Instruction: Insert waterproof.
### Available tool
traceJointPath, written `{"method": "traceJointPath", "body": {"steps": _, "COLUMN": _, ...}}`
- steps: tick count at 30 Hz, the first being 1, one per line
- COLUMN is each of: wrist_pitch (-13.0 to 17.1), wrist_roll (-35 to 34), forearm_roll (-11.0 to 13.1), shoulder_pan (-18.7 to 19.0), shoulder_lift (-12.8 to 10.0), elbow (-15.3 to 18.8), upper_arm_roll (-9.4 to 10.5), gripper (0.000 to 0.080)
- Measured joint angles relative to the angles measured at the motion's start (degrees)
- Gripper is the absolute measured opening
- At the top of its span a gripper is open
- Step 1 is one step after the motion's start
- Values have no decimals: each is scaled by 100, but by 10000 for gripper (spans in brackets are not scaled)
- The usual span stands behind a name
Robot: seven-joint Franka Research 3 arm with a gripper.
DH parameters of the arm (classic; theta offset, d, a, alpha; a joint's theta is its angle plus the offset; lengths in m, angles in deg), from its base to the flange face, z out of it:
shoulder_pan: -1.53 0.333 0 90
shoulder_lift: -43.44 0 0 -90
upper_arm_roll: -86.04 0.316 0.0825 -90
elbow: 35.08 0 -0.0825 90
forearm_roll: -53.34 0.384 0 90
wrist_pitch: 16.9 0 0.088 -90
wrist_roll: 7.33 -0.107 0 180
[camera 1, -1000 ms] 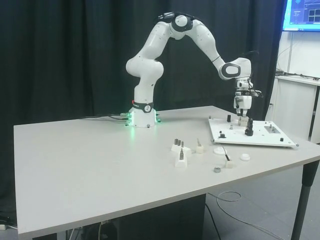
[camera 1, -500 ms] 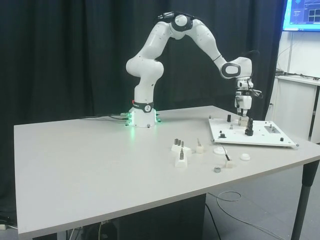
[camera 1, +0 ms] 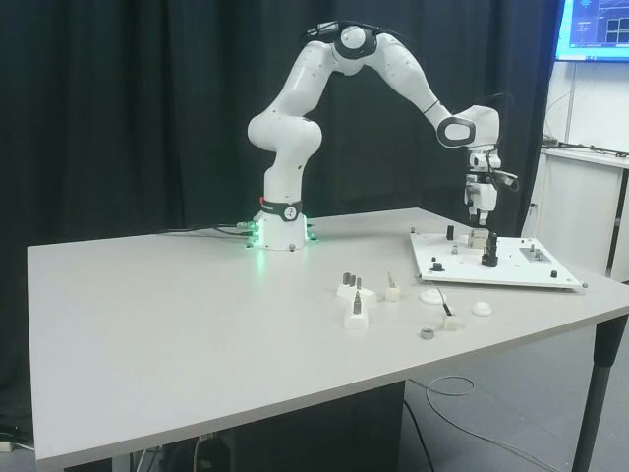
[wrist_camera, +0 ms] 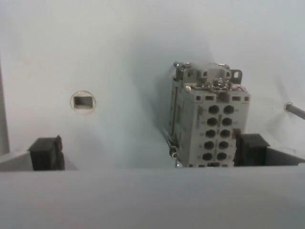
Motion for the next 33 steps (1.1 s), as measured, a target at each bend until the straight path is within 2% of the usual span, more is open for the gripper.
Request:
{"method": "traceJointPath", "body": {"steps": 8, "wrist_pitch": -41, "wrist_roll": 55, "forearm_roll": 1, "shoulder_pan": 0, "shoulder_lift": 65, "elbow": 0, "upper_arm_roll": -41, "gripper": 800}}
{"method": "traceJointPath", "body": {"steps": 33, "wrist_pitch": -60, "wrist_roll": 56, "forearm_roll": 71, "shoulder_pan": 0, "shoulder_lift": 76, "elbow": 2, "upper_arm_roll": -129, "gripper": 800}}
